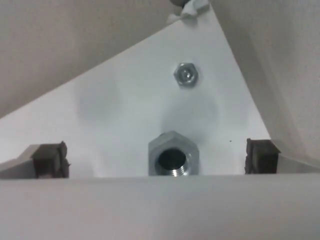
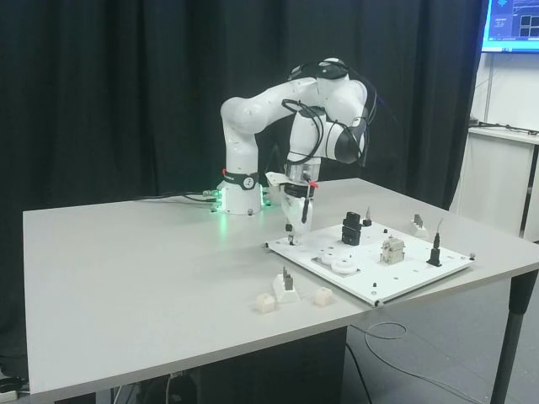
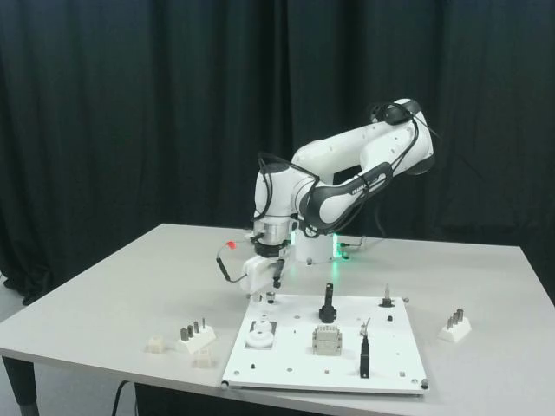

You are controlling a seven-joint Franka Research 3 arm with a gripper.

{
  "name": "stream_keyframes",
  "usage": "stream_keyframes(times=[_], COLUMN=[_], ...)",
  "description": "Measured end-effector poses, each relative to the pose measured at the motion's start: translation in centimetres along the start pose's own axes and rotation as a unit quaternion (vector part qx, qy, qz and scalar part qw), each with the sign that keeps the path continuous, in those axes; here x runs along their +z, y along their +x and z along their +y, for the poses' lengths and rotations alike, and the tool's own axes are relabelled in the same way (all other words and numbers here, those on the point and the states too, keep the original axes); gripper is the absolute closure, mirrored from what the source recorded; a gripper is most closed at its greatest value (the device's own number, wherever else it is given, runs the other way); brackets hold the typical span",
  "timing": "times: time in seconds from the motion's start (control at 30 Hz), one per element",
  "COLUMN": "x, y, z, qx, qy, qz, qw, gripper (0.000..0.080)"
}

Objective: Pick square peg 1.

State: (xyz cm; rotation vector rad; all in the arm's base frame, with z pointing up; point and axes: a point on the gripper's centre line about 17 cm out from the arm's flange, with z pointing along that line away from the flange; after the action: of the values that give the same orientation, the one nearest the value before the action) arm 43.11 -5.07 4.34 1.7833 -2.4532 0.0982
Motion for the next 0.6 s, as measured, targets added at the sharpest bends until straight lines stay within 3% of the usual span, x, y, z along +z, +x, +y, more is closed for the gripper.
stream_keyframes(times=[0.13, 0.17, 0.6], x=[-0.5, -0.6, -1.4], y=[0.3, 0.4, 1.0], z=[-0.2, -0.2, -0.6], qx=[0.0, -0.001, 0.002], qy=[0.002, 0.002, 0.008], qz=[0.004, 0.004, 0.008], qw=[1.0, 1.0, 0.9999], gripper=[0.0052, 0.0005, 0.0003])
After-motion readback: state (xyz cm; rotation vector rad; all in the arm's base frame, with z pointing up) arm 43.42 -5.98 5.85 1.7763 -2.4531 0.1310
